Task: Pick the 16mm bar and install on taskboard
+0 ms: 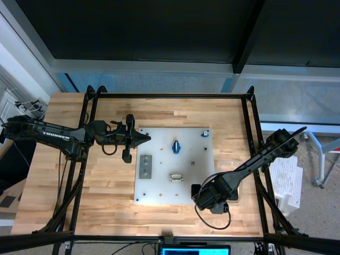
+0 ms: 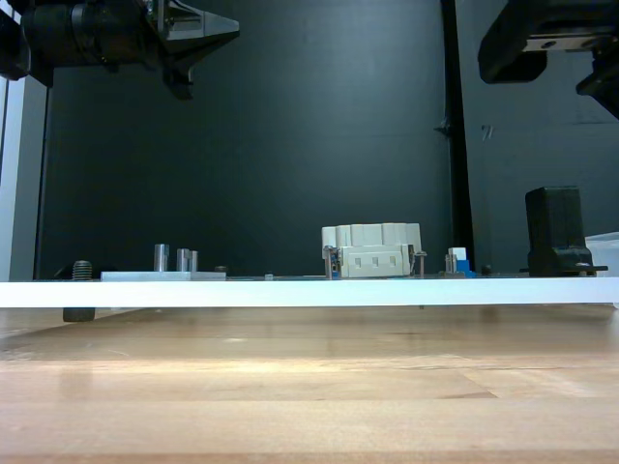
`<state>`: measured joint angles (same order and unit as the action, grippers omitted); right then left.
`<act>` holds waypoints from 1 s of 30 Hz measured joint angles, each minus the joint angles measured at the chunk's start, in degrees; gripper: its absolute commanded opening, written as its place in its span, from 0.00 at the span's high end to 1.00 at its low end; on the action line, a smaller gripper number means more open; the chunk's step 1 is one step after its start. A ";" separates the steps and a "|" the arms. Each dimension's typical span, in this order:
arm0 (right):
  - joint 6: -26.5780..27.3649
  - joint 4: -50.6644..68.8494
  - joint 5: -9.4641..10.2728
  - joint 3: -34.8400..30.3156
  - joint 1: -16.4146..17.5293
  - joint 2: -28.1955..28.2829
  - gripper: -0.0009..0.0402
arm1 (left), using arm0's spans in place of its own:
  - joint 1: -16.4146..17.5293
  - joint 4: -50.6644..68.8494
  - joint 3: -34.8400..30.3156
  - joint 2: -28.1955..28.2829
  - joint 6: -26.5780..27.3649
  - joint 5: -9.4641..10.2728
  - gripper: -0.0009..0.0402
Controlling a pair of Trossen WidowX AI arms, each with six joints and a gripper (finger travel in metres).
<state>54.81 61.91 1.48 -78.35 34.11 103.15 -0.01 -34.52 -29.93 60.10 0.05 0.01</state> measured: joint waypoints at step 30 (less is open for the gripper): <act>1.27 -2.95 -0.35 2.40 -0.26 -0.66 0.98 | 0.00 0.00 -0.02 0.00 0.00 0.00 0.98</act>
<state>56.07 58.96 1.13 -75.94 33.85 102.50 -0.01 -34.52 -29.95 60.10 0.05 0.01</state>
